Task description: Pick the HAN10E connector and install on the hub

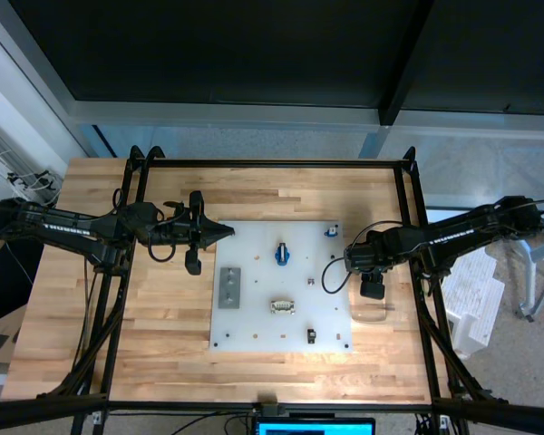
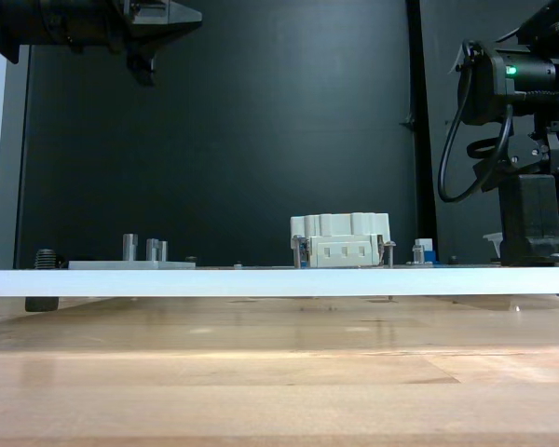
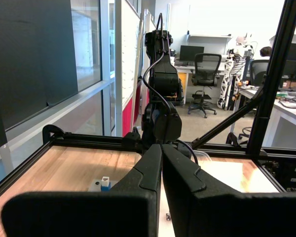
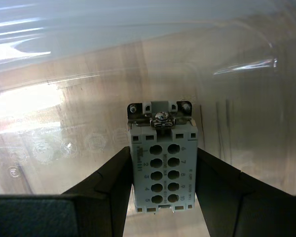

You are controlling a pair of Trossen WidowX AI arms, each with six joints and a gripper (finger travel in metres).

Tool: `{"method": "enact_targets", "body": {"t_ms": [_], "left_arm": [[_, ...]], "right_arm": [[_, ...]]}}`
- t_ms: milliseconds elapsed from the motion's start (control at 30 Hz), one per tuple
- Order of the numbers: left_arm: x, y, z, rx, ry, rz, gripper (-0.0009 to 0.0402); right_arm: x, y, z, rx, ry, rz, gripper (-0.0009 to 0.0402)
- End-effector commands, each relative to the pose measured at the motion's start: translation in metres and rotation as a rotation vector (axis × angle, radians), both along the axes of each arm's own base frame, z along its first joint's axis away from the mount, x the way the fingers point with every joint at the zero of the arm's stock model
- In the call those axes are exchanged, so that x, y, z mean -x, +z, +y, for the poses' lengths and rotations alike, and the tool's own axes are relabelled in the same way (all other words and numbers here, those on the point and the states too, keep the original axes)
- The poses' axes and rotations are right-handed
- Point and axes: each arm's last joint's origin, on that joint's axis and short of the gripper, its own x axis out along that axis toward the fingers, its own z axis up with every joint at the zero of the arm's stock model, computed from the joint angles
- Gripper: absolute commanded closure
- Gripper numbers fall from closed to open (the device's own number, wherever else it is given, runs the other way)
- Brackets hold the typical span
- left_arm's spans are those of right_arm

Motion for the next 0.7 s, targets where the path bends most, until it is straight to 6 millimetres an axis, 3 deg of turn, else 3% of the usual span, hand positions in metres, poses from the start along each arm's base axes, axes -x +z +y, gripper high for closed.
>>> {"method": "enact_targets", "body": {"t_ms": [33, 300, 700], "left_arm": [[0.0, 0.0, 0.0, 0.0, 0.0, 0.0, 0.0393], [0.0, 0.0, 0.0, 0.0, 0.0, 0.0, 0.0393], [0.0, 0.0, 0.0, 0.0, 0.0, 0.0, 0.0393]], "right_arm": [[0.0, 0.0, 0.001, -0.018, 0.004, -0.004, 0.0335], [-0.004, 0.014, 0.001, -0.021, 0.005, -0.034, 0.0395], [-0.008, 0.042, 0.005, -0.026, 0.02, -0.064, 0.0385]]}}
